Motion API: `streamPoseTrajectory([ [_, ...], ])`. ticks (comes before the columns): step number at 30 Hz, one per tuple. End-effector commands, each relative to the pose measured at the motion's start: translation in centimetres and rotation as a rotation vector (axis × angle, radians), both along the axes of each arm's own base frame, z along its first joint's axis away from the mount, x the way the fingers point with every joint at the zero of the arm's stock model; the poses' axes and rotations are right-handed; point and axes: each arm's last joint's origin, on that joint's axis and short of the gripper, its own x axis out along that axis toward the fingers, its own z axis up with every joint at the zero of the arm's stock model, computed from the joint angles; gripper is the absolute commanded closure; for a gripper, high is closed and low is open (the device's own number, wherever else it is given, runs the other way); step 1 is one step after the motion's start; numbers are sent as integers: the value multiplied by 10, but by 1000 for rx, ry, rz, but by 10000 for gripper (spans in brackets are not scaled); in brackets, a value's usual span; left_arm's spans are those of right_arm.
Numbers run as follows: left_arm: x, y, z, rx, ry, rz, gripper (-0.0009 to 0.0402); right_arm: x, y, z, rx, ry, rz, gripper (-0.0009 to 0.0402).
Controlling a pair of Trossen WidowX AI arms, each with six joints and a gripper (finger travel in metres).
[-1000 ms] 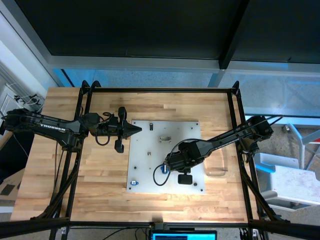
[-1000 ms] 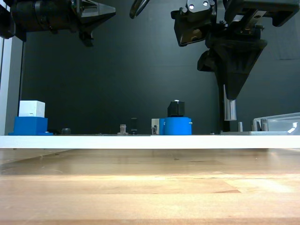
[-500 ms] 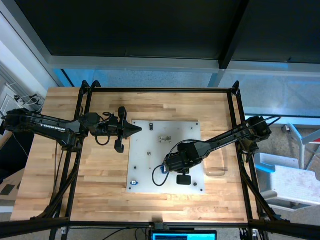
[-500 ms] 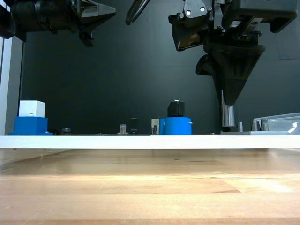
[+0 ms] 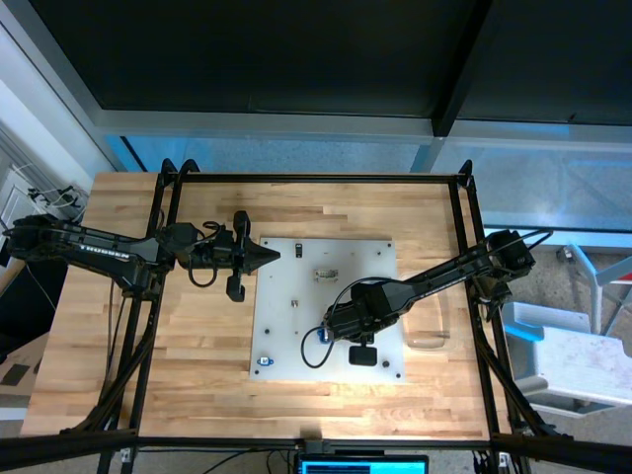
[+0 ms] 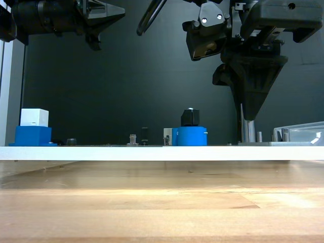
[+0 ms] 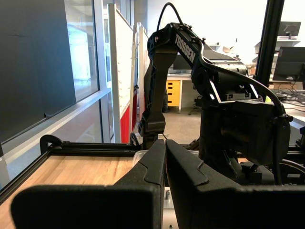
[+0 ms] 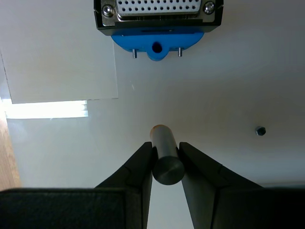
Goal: Pick the 16mm cylinder and place it in the taskboard
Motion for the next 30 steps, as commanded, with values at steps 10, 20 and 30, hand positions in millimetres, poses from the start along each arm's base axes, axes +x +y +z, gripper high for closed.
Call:
streamPoseTrajectory([
  [10, 0, 0, 0, 0, -1, 0, 393, 0, 0, -3, 2, -7, 2, 334],
  [20, 0, 0, 0, 0, -1, 0, 393, -1, 0, -4, 0, -1, 2, 334],
  [30, 0, 0, 0, 0, -1, 0, 393, -1, 0, -6, 1, -5, 4, 334],
])
